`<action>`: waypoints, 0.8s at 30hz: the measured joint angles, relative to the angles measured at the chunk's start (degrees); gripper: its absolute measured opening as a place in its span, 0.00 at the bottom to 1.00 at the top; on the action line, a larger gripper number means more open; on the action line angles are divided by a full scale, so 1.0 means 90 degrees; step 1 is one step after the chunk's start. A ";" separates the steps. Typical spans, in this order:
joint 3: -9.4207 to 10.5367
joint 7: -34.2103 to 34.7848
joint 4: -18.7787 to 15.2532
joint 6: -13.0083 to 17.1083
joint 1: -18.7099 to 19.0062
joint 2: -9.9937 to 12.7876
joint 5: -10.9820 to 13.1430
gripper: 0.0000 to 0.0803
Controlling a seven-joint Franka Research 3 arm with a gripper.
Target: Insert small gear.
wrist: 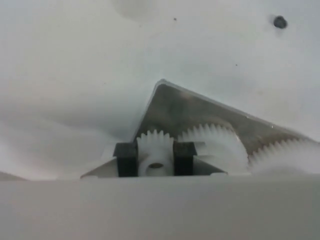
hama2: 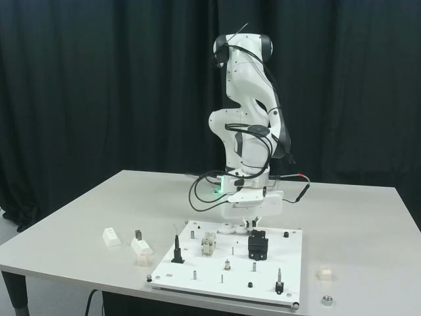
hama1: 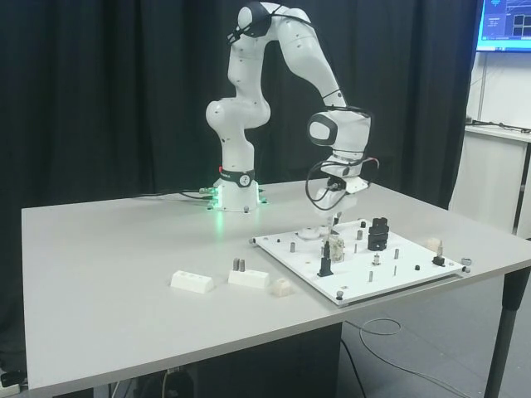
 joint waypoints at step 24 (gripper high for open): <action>0.0099 -0.1771 -0.0089 0.0177 0.0008 0.0005 -0.0613 0.18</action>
